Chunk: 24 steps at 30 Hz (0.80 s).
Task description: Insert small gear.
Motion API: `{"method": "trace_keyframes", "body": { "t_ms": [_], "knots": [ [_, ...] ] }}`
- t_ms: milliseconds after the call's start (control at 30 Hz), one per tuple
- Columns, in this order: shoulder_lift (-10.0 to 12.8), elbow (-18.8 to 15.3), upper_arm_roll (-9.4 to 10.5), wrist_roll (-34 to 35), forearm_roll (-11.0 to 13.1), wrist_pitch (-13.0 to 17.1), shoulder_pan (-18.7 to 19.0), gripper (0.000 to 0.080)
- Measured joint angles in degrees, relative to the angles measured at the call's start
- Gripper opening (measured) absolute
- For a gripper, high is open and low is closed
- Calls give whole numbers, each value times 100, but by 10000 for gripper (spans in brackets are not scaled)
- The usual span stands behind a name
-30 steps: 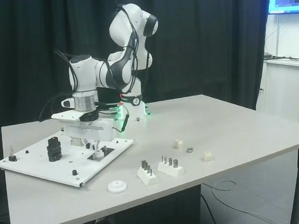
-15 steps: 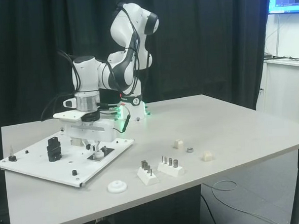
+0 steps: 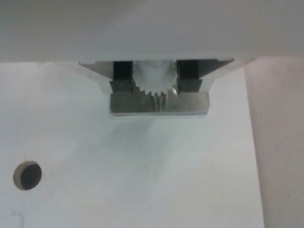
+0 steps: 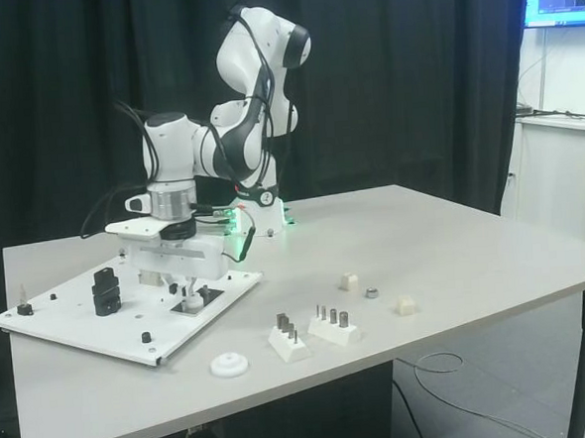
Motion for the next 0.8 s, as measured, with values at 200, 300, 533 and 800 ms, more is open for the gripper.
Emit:
{"method": "trace_keyframes", "body": {
  "t_ms": [200,300,533,800],
  "knots": [
    [0,-49,9,-2,0,72,14,196],
    [0,-72,11,-2,0,111,27,196],
    [0,-98,11,-2,0,132,53,196],
    [0,-154,12,-2,0,205,71,196]
  ]
}}
